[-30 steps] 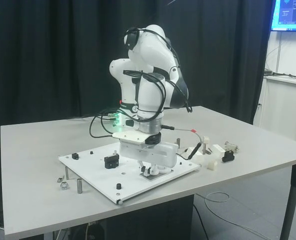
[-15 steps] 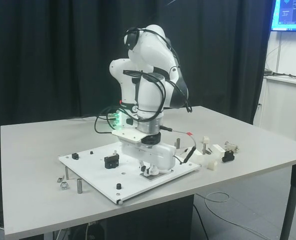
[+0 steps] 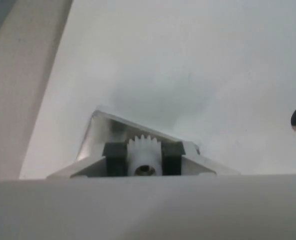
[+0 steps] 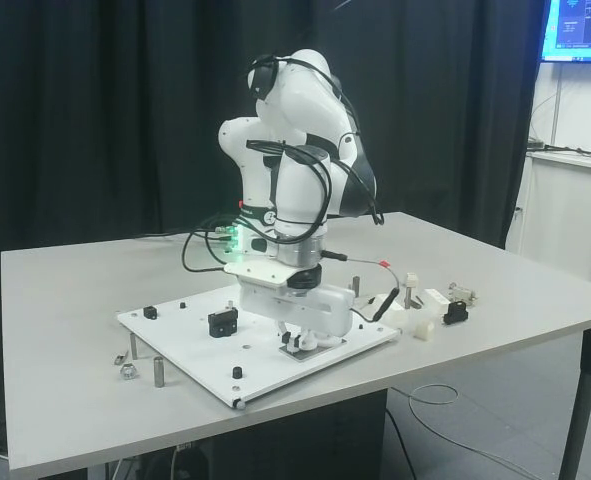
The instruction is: Remove small gear.
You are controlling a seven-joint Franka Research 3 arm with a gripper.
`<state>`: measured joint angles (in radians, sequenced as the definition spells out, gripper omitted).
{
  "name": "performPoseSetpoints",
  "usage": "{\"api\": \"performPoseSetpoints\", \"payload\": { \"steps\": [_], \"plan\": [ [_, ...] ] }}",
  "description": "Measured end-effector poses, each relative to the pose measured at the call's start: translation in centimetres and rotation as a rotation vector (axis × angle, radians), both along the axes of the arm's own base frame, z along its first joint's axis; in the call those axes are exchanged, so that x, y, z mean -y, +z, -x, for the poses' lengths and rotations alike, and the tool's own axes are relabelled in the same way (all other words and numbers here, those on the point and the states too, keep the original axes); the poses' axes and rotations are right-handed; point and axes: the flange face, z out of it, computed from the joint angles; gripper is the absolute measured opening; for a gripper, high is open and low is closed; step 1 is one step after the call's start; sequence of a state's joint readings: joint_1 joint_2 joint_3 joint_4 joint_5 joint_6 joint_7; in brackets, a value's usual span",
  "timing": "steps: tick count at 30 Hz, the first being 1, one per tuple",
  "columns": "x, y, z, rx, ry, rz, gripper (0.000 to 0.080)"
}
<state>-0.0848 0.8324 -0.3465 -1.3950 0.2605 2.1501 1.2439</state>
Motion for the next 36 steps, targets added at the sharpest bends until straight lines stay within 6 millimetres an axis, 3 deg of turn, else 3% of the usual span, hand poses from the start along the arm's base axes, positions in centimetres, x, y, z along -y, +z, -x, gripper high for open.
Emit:
{"api": "performPoseSetpoints", "payload": {
  "steps": [6, 36],
  "plan": [
    [0.03, 0.01, 0.0, 0.003, -0.094, 0.005, 0.0138],
    [-0.08, 0.09, 0.15, 0.008, -0.08, 0.008, 0.0138]
  ]
}}
